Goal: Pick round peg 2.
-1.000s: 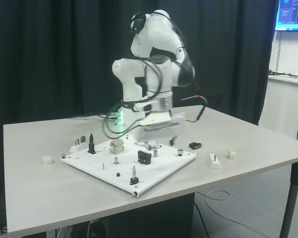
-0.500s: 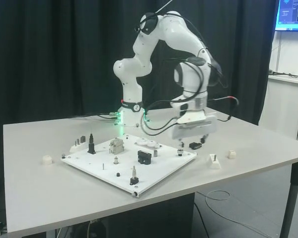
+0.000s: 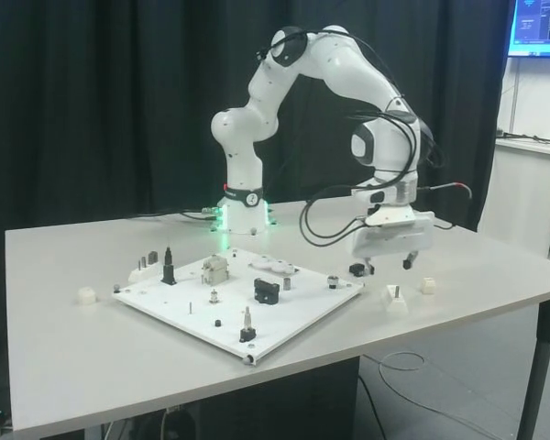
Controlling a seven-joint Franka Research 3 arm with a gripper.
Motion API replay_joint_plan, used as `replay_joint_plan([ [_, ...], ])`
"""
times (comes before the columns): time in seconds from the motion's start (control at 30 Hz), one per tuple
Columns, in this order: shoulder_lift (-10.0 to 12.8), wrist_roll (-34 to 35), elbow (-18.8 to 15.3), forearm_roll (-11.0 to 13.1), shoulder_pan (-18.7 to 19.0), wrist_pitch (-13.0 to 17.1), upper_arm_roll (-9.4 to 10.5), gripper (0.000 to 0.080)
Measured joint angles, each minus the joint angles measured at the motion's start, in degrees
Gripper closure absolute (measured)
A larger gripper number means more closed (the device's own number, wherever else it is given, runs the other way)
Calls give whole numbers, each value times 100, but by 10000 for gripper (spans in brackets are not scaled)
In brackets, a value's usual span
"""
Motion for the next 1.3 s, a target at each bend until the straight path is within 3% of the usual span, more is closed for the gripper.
replay_joint_plan([
  [0.73,385,568,10,-193,180,669,187,3],
  [1.3,575,691,54,-195,146,831,253,3],
])
